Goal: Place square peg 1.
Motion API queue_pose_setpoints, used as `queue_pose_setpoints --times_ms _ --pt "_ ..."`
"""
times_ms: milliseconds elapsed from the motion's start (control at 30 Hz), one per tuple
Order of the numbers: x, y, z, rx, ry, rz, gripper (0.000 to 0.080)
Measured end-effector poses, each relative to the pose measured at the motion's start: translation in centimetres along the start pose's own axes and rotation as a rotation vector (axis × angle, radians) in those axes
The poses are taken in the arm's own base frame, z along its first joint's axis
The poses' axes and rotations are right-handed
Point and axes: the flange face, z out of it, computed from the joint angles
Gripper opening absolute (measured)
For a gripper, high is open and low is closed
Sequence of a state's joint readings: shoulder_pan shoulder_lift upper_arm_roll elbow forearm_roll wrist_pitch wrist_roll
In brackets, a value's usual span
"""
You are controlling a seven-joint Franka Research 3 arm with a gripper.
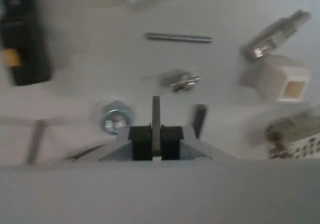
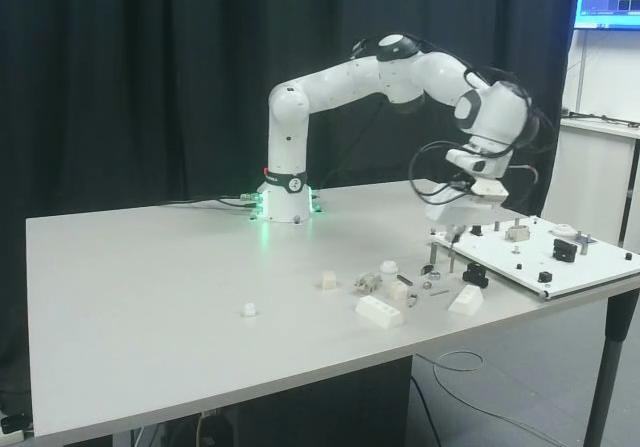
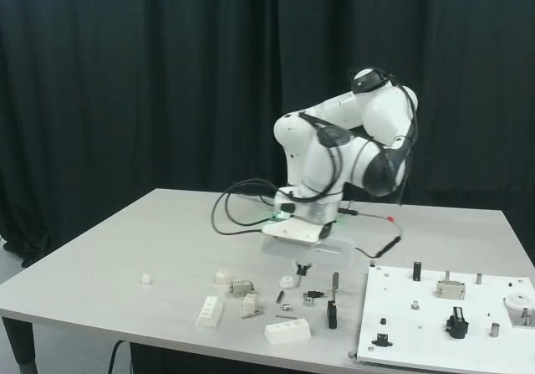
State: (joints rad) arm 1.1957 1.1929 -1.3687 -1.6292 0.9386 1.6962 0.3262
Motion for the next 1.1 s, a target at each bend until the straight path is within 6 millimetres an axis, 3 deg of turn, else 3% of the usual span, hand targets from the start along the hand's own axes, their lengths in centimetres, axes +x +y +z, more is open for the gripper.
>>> queue_pose_setpoints --times_ms 500,1100 --pt "4.4 4.4 4.1 0.074 -0.044 -0.030 0.0034" --pt "5.1 5.4 6.8 0.108 -0.074 -0.040 0.0034"
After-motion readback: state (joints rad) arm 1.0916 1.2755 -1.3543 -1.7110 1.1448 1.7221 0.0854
